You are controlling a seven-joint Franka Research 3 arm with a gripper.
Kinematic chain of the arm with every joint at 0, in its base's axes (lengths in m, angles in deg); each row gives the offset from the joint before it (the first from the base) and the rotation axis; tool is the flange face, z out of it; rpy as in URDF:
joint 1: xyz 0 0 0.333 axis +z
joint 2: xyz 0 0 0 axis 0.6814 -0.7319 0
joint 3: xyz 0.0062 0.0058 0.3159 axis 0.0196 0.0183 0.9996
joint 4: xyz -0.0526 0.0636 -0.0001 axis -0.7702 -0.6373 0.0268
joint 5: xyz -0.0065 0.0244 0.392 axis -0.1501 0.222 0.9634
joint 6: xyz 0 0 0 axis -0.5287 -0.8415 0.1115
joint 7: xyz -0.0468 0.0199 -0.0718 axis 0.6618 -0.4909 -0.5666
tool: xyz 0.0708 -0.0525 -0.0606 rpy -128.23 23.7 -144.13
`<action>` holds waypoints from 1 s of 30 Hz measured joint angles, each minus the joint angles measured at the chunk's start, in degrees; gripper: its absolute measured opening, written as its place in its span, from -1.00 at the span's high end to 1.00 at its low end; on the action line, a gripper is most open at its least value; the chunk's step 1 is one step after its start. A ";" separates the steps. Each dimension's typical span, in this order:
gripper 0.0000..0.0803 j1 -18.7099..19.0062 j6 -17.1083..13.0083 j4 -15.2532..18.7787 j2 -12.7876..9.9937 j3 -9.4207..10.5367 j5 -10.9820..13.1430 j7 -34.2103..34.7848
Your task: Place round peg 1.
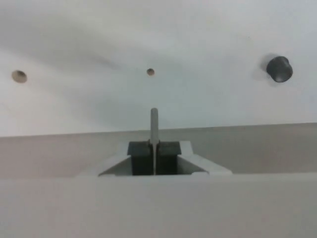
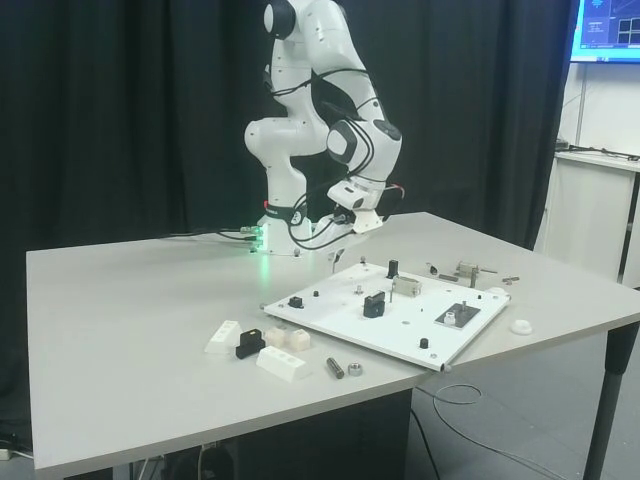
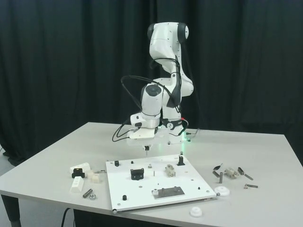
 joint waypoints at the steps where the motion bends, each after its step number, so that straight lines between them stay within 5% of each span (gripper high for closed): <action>1: 0.93 0.00 0.00 0.00 0.11 0.03 0.11 0.00; 30: 0.93 0.15 -0.13 0.00 1.08 0.38 0.61 0.00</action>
